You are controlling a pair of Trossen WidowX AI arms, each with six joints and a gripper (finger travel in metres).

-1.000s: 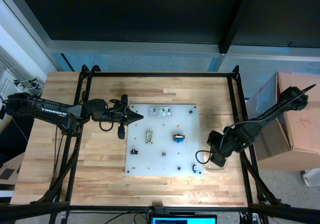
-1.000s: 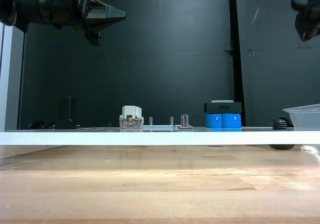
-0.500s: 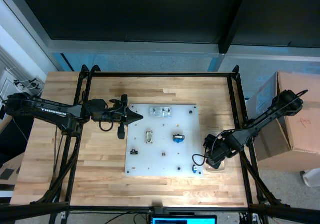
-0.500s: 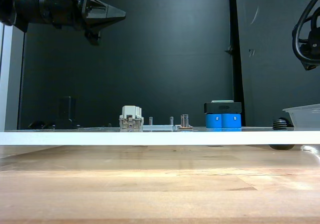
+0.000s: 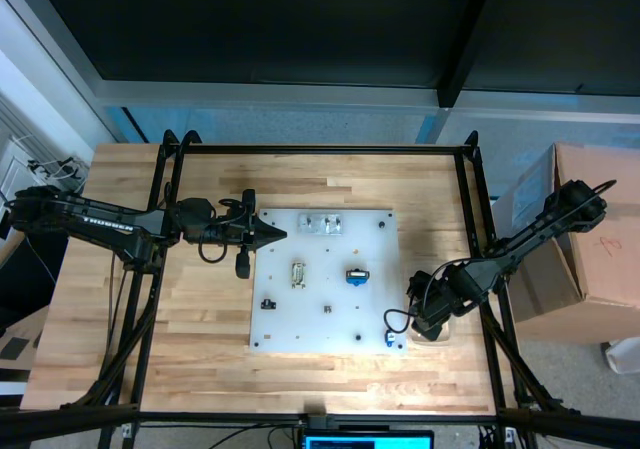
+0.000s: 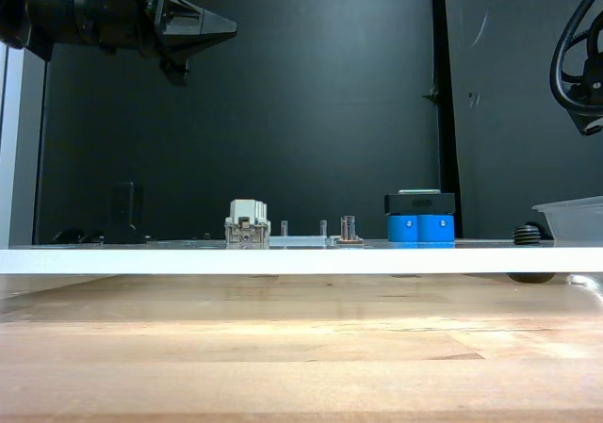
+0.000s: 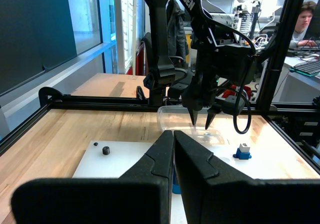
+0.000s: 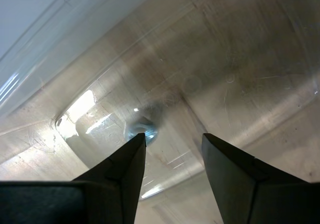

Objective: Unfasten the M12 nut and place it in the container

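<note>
Nearest me, at the lower right of the low view, the black stud (image 6: 528, 235) is showing its bare ribs with nothing sitting on it. Just behind it the clear container (image 6: 570, 218) is resting beside the right edge of the white board (image 5: 300, 319). The nut (image 8: 141, 130) is lying free and flat on the container's floor, clear of the stud. The right gripper (image 8: 172, 138) is hanging directly over it with its fingers spread apart and gripping nothing, and the nut is sitting below the gap, close to one fingertip. To my eye that nut is going to be light, hard and slick: plain metal on smooth plastic, so I am expecting it to skate or spin at a nudge rather than bend or break. If it needs lifting, I would be pinching it square across two opposite outer faces, not by the rim of its hole. Farther back, at the middle left of the high view, the left gripper (image 5: 275, 234) is hovering high over the board's left edge, fingers pressed together and carrying nothing.
</note>
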